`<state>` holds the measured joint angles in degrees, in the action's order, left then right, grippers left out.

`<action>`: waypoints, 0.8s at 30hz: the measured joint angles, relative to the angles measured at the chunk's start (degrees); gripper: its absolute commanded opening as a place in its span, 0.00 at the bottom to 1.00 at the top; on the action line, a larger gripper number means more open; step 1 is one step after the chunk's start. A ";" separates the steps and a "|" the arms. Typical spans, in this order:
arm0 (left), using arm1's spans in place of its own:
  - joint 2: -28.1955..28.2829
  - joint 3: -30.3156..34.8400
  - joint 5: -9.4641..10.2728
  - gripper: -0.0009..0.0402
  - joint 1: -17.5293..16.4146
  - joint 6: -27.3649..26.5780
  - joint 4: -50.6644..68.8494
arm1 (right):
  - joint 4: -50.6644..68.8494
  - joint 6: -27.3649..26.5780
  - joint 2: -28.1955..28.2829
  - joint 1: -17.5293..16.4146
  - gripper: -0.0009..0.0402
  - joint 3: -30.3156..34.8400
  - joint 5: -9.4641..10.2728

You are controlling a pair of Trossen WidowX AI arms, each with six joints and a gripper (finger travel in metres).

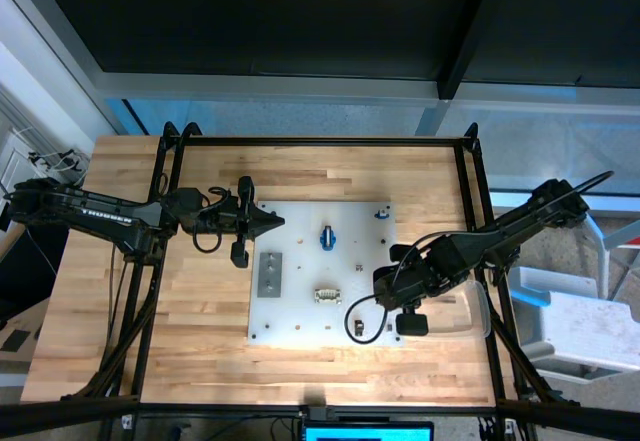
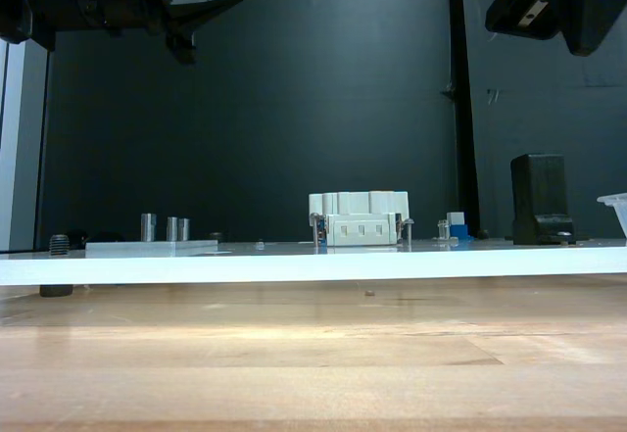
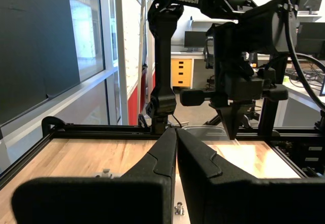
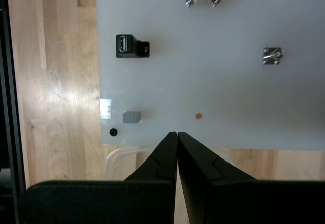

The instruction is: Pick the 16mm bar from the taskboard and place it in the container

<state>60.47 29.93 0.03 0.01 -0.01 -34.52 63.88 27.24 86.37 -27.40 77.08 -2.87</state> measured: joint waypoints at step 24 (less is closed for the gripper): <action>0.00 0.00 0.00 0.02 0.00 -0.02 0.00 | -0.02 5.99 4.70 -5.03 0.02 0.00 -0.50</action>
<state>60.47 29.93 0.03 0.01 -0.03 -34.52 63.86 33.23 91.07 -32.42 77.08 -3.38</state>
